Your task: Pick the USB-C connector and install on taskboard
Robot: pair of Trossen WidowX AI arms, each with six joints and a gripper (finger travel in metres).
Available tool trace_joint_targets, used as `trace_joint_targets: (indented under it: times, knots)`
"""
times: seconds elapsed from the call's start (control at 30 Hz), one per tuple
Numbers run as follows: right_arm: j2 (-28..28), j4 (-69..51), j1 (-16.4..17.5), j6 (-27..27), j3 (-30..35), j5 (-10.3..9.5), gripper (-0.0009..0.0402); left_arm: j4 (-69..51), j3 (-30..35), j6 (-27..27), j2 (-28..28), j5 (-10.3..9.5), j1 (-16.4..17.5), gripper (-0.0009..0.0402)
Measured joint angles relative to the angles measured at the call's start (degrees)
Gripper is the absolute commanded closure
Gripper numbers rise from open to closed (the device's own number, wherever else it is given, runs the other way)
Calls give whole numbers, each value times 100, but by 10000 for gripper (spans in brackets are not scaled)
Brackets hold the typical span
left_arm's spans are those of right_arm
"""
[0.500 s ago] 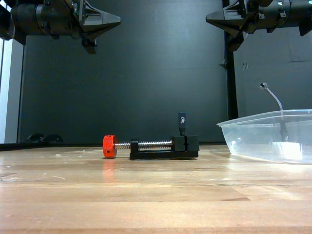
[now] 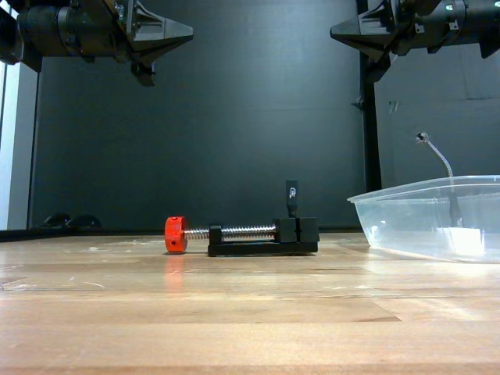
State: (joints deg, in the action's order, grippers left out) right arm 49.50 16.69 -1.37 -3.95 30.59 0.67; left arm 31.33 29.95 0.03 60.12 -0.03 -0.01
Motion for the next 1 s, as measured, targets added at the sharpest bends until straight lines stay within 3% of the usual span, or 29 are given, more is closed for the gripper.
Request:
trace_joint_targets:
  times: [0.13, 0.6, 1.0]
  knots:
    - [0, -911, 0, 46, 358, 109, 393, 0, 0, 0, 0, 0, 0, 393]
    - [76, -4221, 50, -48, 1613, 70, 393, 0, -2, 0, 0, -2, 0, 393]
    - [778, -6448, 151, -177, 2771, -11, 393, 0, -2, 0, 0, -2, 0, 393]
